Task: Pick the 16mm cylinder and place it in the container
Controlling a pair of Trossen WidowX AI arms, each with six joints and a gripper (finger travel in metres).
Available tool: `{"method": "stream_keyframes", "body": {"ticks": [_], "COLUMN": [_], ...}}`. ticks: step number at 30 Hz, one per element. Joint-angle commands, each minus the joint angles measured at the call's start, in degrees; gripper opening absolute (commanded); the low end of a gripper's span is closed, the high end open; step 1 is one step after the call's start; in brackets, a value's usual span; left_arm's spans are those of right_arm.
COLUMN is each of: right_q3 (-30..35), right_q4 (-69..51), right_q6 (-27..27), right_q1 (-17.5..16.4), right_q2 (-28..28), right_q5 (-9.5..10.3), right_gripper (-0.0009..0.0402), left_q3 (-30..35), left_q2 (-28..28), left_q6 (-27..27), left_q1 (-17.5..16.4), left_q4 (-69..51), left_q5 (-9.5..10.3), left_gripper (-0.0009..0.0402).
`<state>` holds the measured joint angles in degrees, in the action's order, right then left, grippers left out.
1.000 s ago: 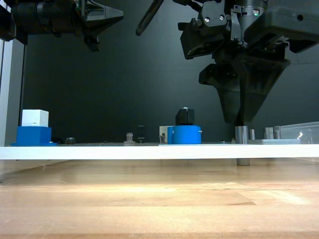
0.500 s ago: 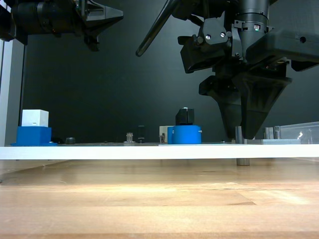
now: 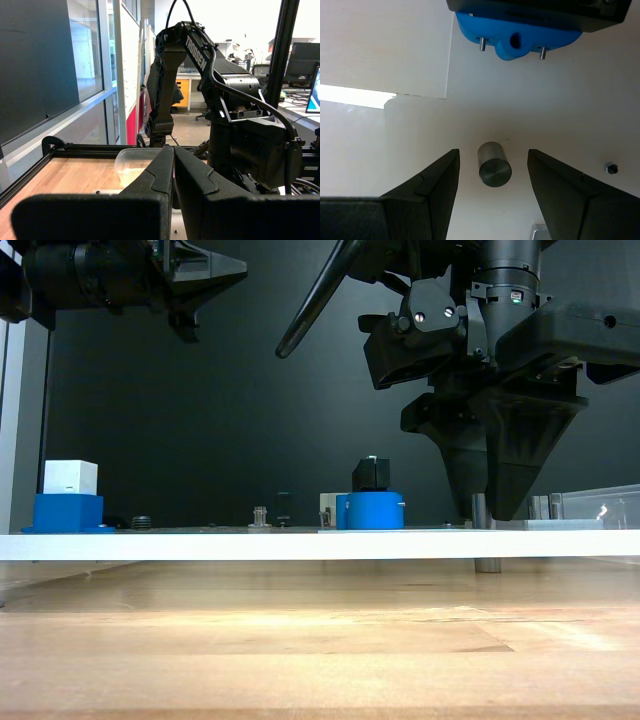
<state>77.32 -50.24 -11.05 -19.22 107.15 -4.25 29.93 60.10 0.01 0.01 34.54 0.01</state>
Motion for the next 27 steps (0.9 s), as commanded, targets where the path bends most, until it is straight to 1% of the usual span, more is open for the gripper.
{"method": "stream_keyframes", "body": {"ticks": [1,4,12,16,22,27], "right_q3": [0.02,0.02,0.02,0.02,0.02,0.09], "right_q4": [0.00,0.00,0.02,0.02,-0.02,-0.07], "right_q6": [-0.09,-0.35,-0.46,-0.44,-0.44,-0.44], "right_q1": [0.00,-0.02,-0.04,-0.07,-0.20,-0.26], "right_q2": [0.00,0.00,-0.02,-0.02,-0.17,-0.70], "right_q5": [-0.04,-0.09,-0.20,-0.17,-0.13,-0.13], "right_gripper": [0.0182,0.0163,0.0088,0.0059,0.0033,0.0030], "left_q3": [0.02,0.02,0.02,0.02,0.02,0.02], "left_q2": [0.00,0.00,0.00,0.00,0.00,0.00], "left_q6": [0.00,0.00,0.00,0.00,0.00,0.00], "left_q1": [0.00,0.00,0.00,0.00,0.00,0.00], "left_q4": [0.00,0.00,0.00,0.00,0.00,0.00], "left_q5": [0.00,0.00,0.00,0.00,0.00,0.00], "left_gripper": [0.0000,0.0000,0.0000,0.0000,0.0000,0.0000]}}
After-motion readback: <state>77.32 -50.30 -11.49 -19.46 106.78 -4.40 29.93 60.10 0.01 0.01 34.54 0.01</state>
